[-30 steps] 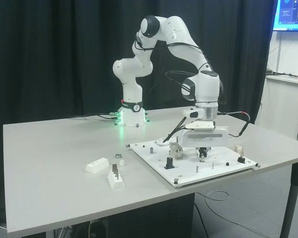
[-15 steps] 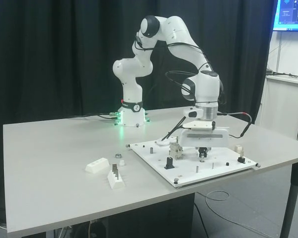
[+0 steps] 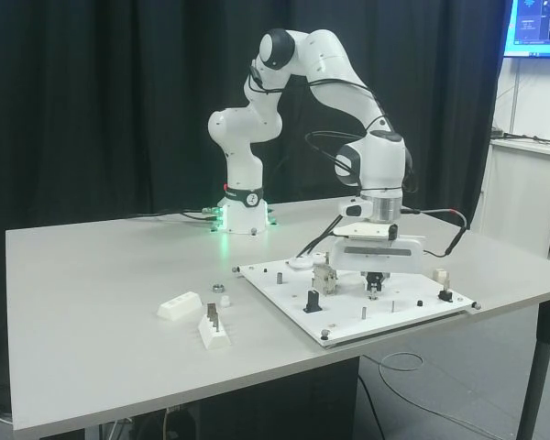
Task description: Insert BNC.
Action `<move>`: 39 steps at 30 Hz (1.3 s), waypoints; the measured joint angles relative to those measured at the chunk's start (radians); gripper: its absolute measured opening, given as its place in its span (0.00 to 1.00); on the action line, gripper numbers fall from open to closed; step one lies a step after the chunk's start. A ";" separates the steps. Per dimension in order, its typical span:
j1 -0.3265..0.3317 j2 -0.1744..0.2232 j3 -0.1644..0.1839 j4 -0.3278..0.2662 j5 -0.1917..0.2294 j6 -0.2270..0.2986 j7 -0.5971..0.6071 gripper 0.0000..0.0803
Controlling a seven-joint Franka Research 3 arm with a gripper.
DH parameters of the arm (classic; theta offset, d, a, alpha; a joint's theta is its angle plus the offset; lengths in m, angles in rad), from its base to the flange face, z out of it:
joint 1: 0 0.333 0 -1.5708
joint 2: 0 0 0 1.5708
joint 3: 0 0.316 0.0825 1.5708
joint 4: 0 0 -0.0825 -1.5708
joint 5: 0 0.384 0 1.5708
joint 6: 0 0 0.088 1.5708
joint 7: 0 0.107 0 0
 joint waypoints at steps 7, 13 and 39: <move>0.000 0.000 0.000 0.000 0.000 0.001 0.046 0.15; 0.000 0.001 0.000 0.000 0.000 0.003 0.095 0.15; 0.000 0.001 0.001 0.000 -0.003 0.003 -0.027 0.15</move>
